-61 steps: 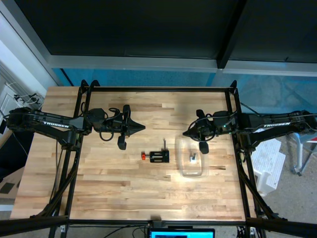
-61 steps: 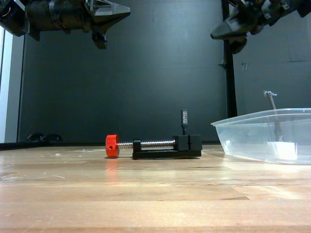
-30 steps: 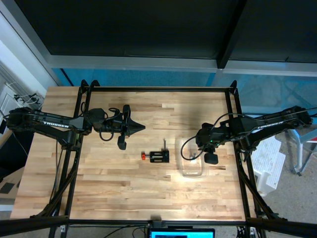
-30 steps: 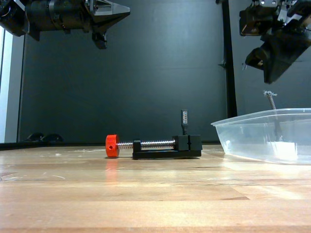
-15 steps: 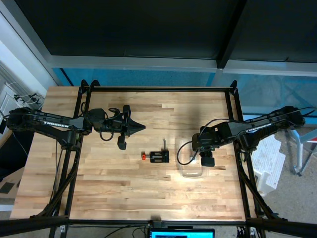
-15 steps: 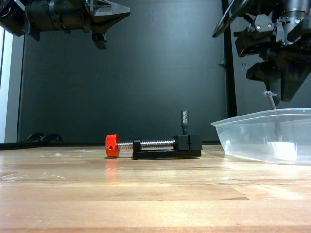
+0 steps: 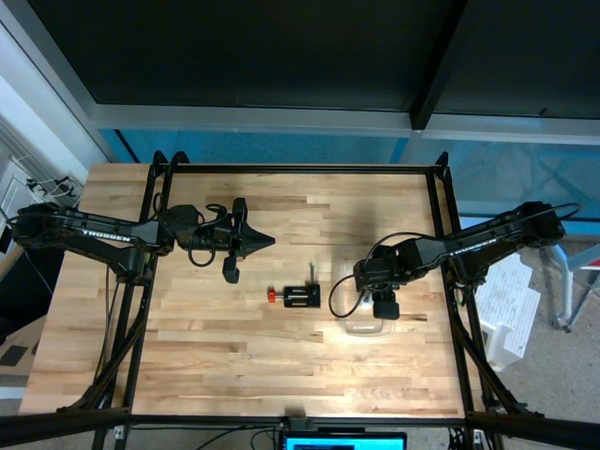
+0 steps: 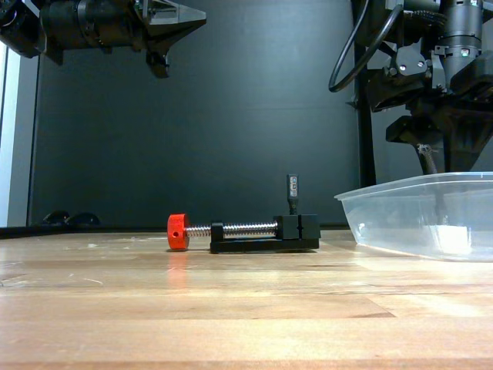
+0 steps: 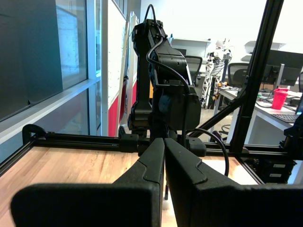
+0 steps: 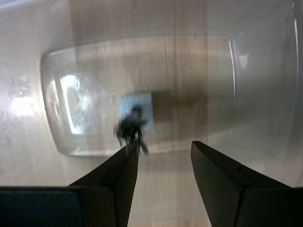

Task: Pick the usb-c connector and install on the hub

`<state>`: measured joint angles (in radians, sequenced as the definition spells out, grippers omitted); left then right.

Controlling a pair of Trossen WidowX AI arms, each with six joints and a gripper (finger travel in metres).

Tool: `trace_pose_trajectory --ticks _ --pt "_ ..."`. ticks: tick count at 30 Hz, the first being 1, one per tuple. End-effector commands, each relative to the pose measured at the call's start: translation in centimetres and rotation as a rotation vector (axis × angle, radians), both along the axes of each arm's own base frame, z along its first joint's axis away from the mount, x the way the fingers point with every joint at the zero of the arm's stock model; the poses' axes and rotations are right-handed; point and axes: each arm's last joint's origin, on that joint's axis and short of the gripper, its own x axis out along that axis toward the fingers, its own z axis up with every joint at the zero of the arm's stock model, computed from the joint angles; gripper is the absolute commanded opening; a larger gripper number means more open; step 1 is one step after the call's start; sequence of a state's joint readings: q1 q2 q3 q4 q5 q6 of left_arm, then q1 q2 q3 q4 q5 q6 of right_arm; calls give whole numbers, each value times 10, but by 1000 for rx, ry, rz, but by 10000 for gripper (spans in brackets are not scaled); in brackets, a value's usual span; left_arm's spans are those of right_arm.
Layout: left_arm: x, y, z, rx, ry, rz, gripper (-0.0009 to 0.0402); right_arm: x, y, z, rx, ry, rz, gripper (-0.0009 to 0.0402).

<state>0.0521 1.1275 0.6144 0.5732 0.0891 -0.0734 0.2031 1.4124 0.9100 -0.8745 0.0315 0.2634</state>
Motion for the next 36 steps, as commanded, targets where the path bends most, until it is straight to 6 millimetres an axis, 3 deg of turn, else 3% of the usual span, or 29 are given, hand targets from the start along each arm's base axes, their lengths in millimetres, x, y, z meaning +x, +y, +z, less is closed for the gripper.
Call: trace_pose_trajectory --ticks 1,30,36 --pt "0 0 0 0 0 0 0 2 1 -1 0 -9 -1 154" --pt "0 0 0 0 0 0 0 11 4 -16 -8 20 5 153" --pt "0 0 0 0 0 0 0 11 4 -16 -7 20 6 124"
